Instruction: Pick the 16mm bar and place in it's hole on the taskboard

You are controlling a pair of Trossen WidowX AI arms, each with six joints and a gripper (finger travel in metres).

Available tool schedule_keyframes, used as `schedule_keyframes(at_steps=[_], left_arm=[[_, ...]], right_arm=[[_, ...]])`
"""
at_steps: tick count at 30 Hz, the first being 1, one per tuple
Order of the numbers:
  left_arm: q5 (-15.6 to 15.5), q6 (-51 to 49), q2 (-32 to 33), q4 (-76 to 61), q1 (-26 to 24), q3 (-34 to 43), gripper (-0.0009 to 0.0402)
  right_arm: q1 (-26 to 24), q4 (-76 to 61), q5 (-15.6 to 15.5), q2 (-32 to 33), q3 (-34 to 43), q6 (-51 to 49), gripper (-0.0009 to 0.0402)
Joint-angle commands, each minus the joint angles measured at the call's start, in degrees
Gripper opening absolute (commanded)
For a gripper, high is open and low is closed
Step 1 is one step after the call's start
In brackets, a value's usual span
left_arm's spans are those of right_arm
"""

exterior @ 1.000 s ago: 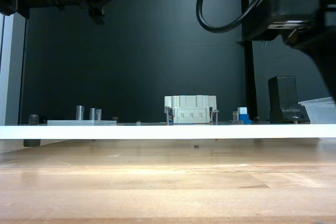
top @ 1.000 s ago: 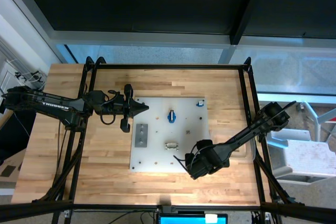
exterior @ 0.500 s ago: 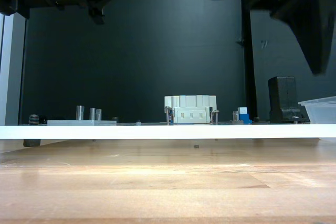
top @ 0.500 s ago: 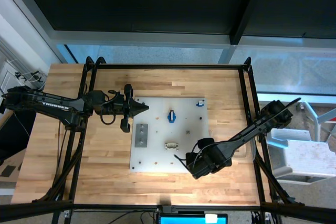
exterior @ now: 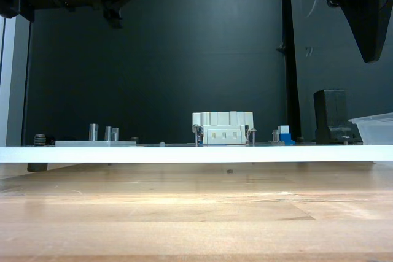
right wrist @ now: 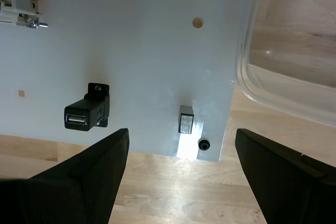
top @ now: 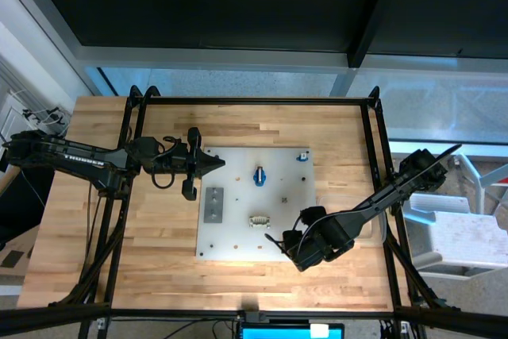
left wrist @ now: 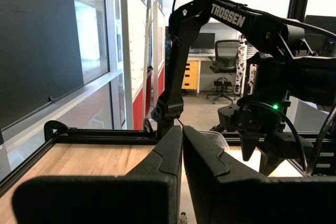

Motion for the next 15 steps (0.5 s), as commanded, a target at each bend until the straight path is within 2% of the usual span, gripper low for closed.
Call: schedule_keyframes(at_steps=[1,15], left_arm=[[0.00,0.00,0.00,0.00,0.02,0.02,0.0000],[0.00,0.00,0.00,0.02,0.02,0.02,0.0000]], right_arm=[[0.15,0.07,-0.04,0.04,-0.11,-0.37,0.0280],[0.61,0.09,-0.04,0.04,-0.20,-1.38,0.0268]])
